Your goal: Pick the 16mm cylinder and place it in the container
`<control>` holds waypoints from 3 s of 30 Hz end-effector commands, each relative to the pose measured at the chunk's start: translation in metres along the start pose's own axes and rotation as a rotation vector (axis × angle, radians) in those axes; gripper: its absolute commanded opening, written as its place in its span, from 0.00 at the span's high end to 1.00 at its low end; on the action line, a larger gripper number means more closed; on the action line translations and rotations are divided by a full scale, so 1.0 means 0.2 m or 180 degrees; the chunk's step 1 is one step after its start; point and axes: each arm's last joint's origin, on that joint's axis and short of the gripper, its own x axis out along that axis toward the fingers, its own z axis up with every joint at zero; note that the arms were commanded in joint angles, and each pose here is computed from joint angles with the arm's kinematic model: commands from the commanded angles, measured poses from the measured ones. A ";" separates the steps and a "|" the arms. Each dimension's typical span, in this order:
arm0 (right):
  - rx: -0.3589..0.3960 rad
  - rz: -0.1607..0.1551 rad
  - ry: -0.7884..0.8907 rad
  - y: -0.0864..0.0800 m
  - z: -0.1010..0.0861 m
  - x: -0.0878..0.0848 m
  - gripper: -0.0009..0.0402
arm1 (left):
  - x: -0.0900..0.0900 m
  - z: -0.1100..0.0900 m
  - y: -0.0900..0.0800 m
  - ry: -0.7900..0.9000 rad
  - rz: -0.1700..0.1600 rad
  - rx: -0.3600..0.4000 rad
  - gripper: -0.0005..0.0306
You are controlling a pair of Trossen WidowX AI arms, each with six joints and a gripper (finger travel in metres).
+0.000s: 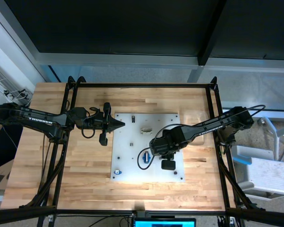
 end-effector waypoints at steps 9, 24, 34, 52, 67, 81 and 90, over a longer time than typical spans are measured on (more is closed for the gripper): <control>-0.0038 -0.0083 0.0035 0.03 0.04 0.12 0.59 | 0.00 0.00 0.00 0.0000 0.0000 0.0001 0.98; -0.0101 -0.0168 0.0116 0.07 0.05 0.22 0.53 | 0.00 0.00 0.00 0.0000 0.0000 0.0001 0.98; -0.0124 -0.0214 0.0192 0.08 0.06 0.28 0.53 | 0.00 0.00 0.00 0.0000 0.0001 0.0001 0.98; -0.0140 -0.0238 0.0258 0.08 0.05 0.33 0.56 | 0.00 0.00 0.00 -0.0001 0.0000 0.0001 0.98; -0.0145 -0.0227 0.0238 0.08 0.05 0.34 0.76 | 0.00 0.00 0.00 -0.0001 0.0000 0.0001 0.98; -0.0143 -0.0211 0.0231 0.08 0.05 0.33 0.90 | 0.00 0.00 0.00 0.0000 0.0000 0.0001 0.98; -0.0151 -0.0170 0.0166 0.08 0.04 0.27 0.91 | 0.00 0.00 0.00 -0.0001 0.0000 0.0001 0.98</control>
